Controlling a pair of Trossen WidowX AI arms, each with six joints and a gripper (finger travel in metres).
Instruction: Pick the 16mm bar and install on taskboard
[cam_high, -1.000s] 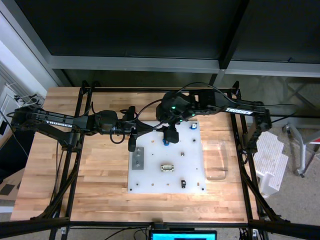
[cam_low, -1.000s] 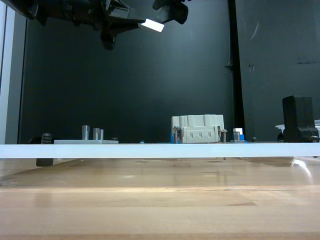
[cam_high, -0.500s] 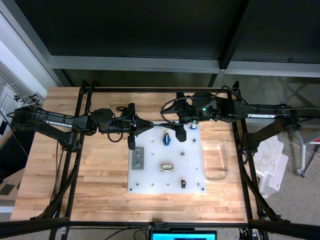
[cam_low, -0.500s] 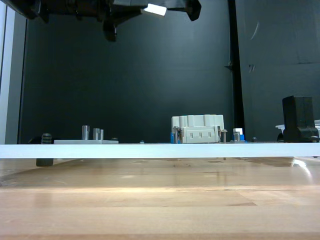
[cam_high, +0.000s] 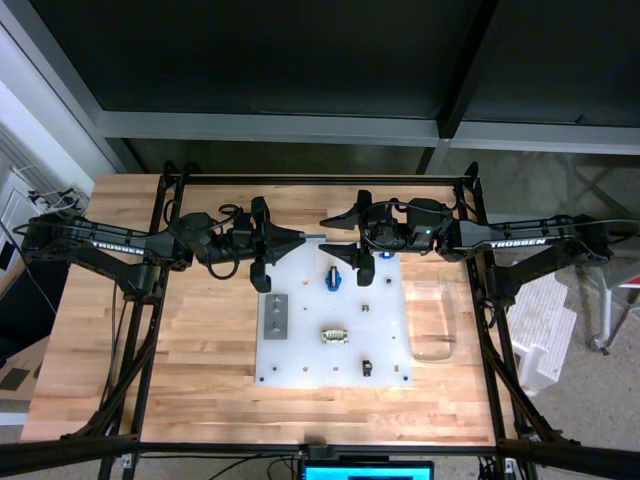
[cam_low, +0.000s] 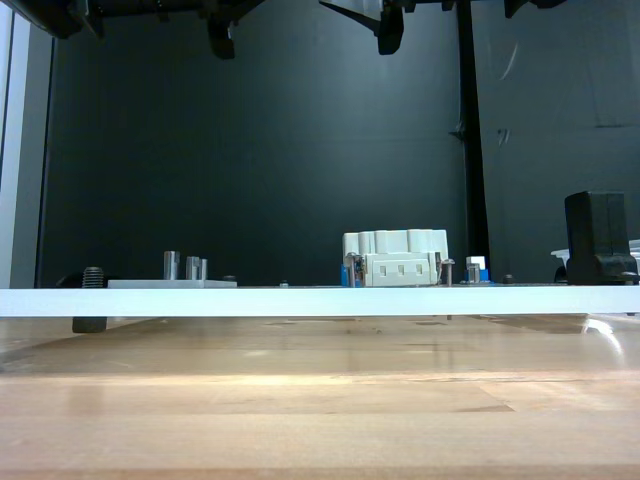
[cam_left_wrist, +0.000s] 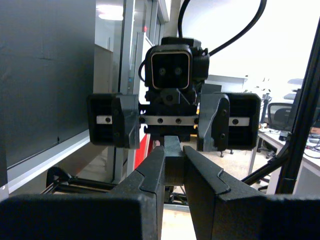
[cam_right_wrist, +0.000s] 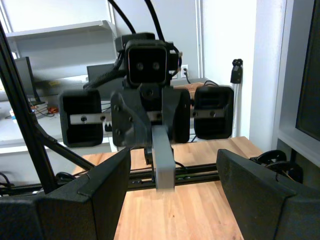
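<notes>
High view is showing you the relation that matters. The 16mm bar (cam_high: 311, 237) is lying level in the air, and its long axis is running across the table from the left gripper (cam_high: 293, 238) toward the right gripper (cam_high: 327, 234). The left gripper is clamping one end of the bar. In the left wrist view, its fingers (cam_left_wrist: 150, 172) are pressing on both flanks of the bar.

The free end is pointing straight at the right gripper, which is facing it head-on. The right gripper is standing wide open and is carrying nothing. In the right wrist view, its fingers (cam_right_wrist: 95, 195) are flanking the bar end with clear space on either side. You cannot tell whether the tip is already lying between them or only at their mouth.

Low view is placing both grippers high above the taskboard (cam_high: 300, 352), so the bar is sitting clear of any seat.

Judging from this layout, you are setting up a mid-air transfer or regrip. The right gripper is the nearer free tool. Any advance is needing to run along the bar's axis, because a sideways offset is risking a skewed grasp.
</notes>
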